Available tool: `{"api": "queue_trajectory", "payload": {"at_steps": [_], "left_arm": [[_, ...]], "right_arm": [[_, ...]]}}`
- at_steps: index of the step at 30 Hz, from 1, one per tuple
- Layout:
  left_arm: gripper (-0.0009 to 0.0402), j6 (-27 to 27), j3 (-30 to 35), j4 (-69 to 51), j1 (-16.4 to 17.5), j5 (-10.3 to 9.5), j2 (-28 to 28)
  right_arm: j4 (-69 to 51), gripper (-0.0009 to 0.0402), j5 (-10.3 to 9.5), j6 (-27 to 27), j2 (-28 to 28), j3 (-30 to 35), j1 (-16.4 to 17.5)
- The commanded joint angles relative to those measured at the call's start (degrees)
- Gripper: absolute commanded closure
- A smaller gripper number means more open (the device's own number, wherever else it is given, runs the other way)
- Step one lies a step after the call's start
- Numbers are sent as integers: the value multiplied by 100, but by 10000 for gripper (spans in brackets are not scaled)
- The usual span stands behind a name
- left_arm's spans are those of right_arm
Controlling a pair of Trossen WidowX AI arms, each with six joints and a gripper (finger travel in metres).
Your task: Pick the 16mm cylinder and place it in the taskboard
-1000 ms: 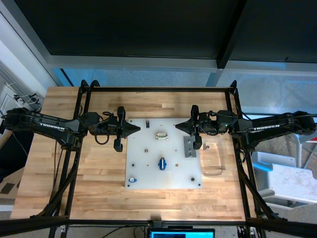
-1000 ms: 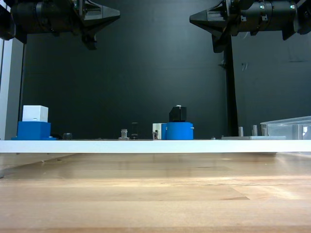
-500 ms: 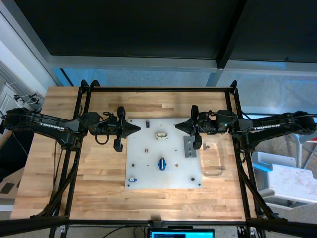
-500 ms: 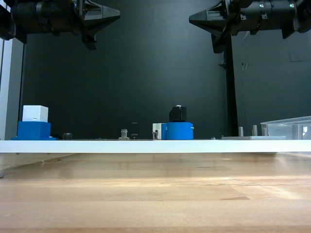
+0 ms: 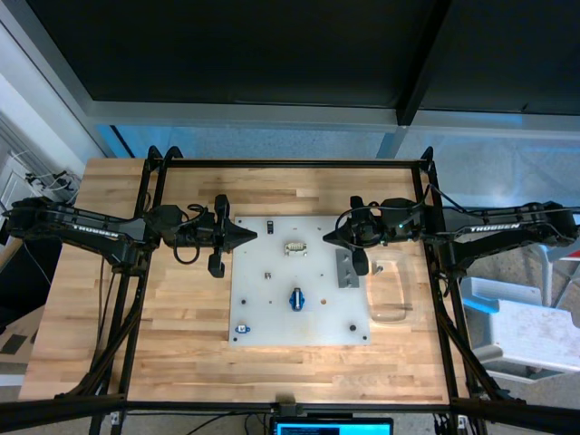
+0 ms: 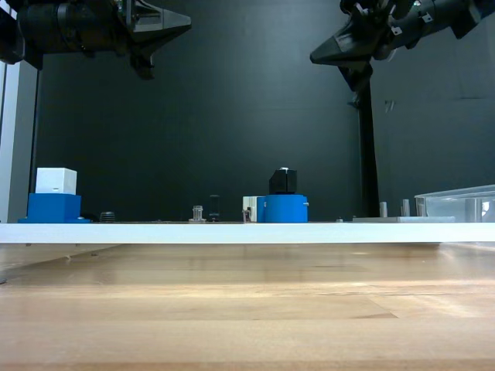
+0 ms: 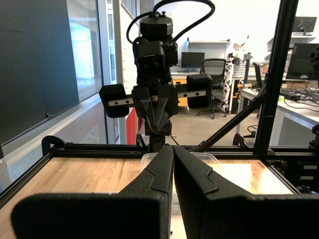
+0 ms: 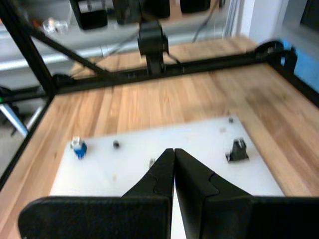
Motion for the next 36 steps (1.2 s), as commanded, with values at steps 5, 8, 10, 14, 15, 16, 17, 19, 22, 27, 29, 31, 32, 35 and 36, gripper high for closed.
{"api": "queue_trajectory", "payload": {"at_steps": [5, 8, 10, 14, 15, 16, 17, 19, 22, 27, 29, 31, 32, 35, 36], "left_arm": [[393, 2, 2, 2, 2, 4, 2], [393, 0, 2, 2, 2, 2, 2], [393, 2, 2, 2, 0, 2, 2], [393, 2, 2, 2, 0, 2, 2], [393, 2, 2, 2, 0, 2, 2], [393, 2, 2, 2, 2, 2, 2], [393, 2, 2, 2, 2, 2, 2], [393, 2, 2, 0, 0, 2, 2], [393, 2, 2, 2, 2, 2, 2], [393, 2, 2, 2, 2, 2, 2], [393, 2, 2, 2, 0, 2, 2], [393, 2, 2, 2, 2, 2, 2], [393, 2, 2, 2, 2, 2, 2], [393, 2, 2, 2, 0, 2, 2], [393, 2, 2, 2, 2, 2, 2]], "right_arm": [[-1235, 393, 2, -7, 0, 275, 22], [-1574, 393, 4, -4, 0, 313, 35], [-1742, 393, 4, -4, 0, 323, 39], [-1971, 393, 2, 13, 0, 341, 59], [-2035, 393, 2, 15, 0, 352, 61], [-2111, 393, 4, 17, 0, 369, 63], [-2190, 393, 9, 17, 0, 393, 70], [-2356, 393, 44, 22, 0, 450, 74], [-2710, 393, 55, 42, 0, 573, 81], [-3362, 393, 160, 63, 0, 752, 85], [-3670, 393, 160, 83, 0, 804, 87], [-4022, 393, 199, 149, 0, 863, 90], [-4210, 393, 199, 157, 0, 894, 92], [-4741, 393, 199, 214, 0, 970, 96], [-4881, 393, 199, 251, 0, 984, 98]]}}
